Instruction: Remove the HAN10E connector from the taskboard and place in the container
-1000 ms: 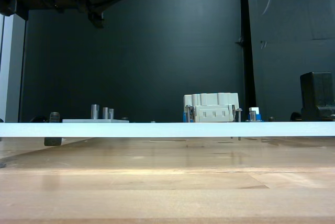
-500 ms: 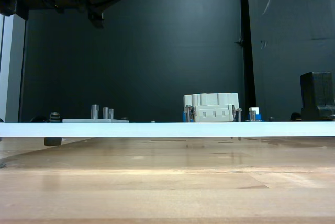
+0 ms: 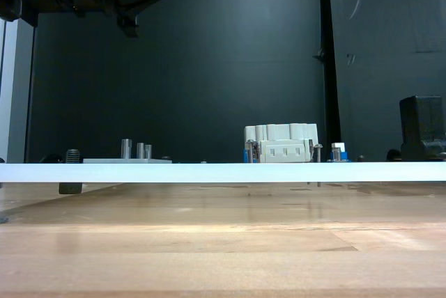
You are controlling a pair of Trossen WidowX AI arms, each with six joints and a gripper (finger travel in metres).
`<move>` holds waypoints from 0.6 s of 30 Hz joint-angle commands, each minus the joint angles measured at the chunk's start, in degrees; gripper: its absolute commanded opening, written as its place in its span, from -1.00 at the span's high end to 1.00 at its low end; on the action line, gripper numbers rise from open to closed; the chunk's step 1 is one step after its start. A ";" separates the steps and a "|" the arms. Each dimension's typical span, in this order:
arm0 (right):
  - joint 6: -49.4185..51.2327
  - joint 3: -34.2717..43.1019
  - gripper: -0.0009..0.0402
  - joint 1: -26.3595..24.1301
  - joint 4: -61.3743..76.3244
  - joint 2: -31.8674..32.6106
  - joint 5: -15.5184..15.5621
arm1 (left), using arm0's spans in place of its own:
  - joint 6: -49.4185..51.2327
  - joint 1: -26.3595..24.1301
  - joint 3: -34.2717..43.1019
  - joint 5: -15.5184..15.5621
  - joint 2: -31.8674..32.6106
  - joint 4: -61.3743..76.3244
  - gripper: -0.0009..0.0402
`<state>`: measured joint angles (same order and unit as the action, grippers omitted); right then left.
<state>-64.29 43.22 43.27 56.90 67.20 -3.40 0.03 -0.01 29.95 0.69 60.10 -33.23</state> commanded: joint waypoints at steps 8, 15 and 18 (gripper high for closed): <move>-0.04 0.04 0.84 -0.04 -0.44 0.02 0.00 | 0.00 0.02 0.00 0.00 0.02 -0.02 0.96; 0.00 0.04 0.84 -0.04 -0.52 0.02 0.00 | 0.00 0.00 0.00 0.00 0.02 -0.02 0.96; 0.00 0.04 0.84 -0.04 -0.52 0.02 0.00 | 0.00 0.02 0.00 0.00 0.02 -0.02 0.96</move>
<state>-64.36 43.22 43.22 56.36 67.22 -3.38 0.05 -0.01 29.93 0.69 60.12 -33.23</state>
